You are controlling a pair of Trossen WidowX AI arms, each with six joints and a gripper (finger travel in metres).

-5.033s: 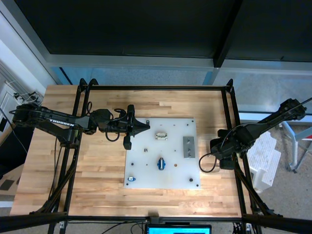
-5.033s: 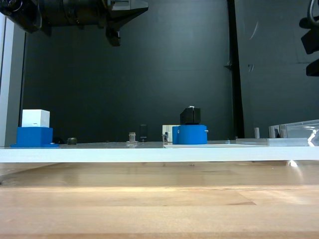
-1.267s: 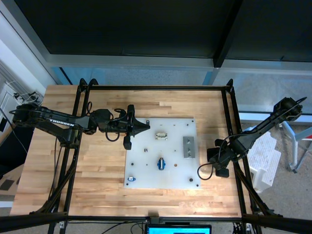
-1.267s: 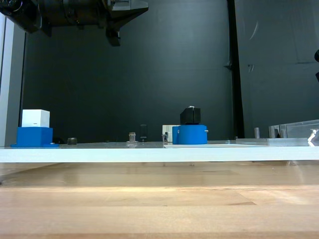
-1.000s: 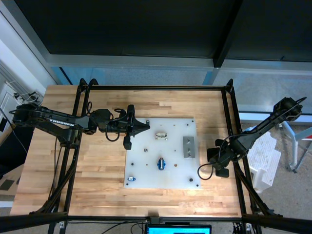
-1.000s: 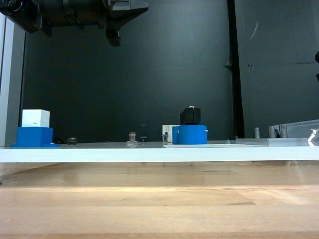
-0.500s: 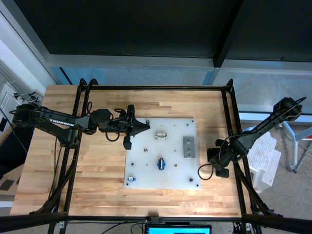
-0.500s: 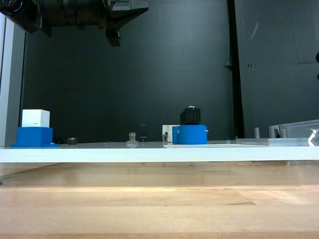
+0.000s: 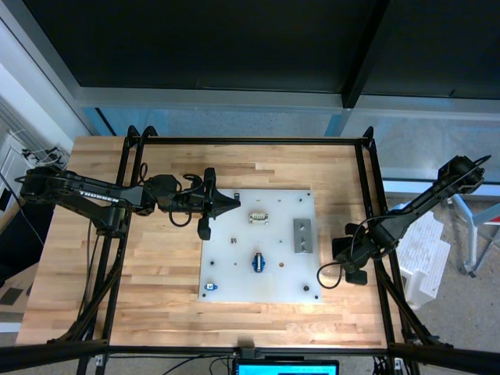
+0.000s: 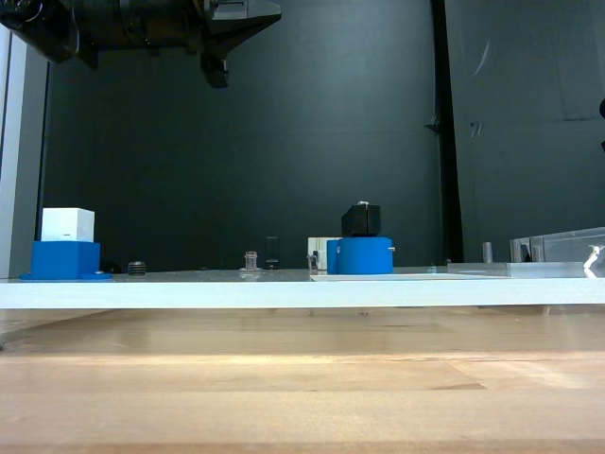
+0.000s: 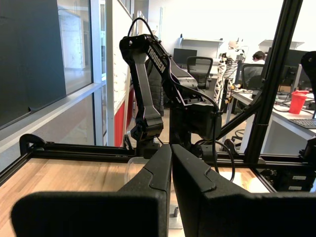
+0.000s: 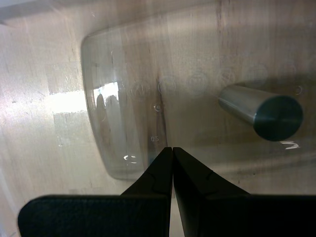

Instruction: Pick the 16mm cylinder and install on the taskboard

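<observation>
The left gripper hangs high over the far left edge of the taskboard and points toward the right. Its two fingers are pressed together and nothing is between them. The white taskboard lies flat on the wooden table. On it stand a beige connector, a blue fitting near the middle, and a grey metal block toward the right side.

Just beside the right edge of the board, the right gripper points down over a clear plastic tray. Its fingers are also closed tip against tip, and they hold nothing. The 16mm cylinder lies on its side inside this tray (one flat round end faces the wrist camera). It is near the closed fingertips but apart from them, not touching. It is not on the taskboard.
</observation>
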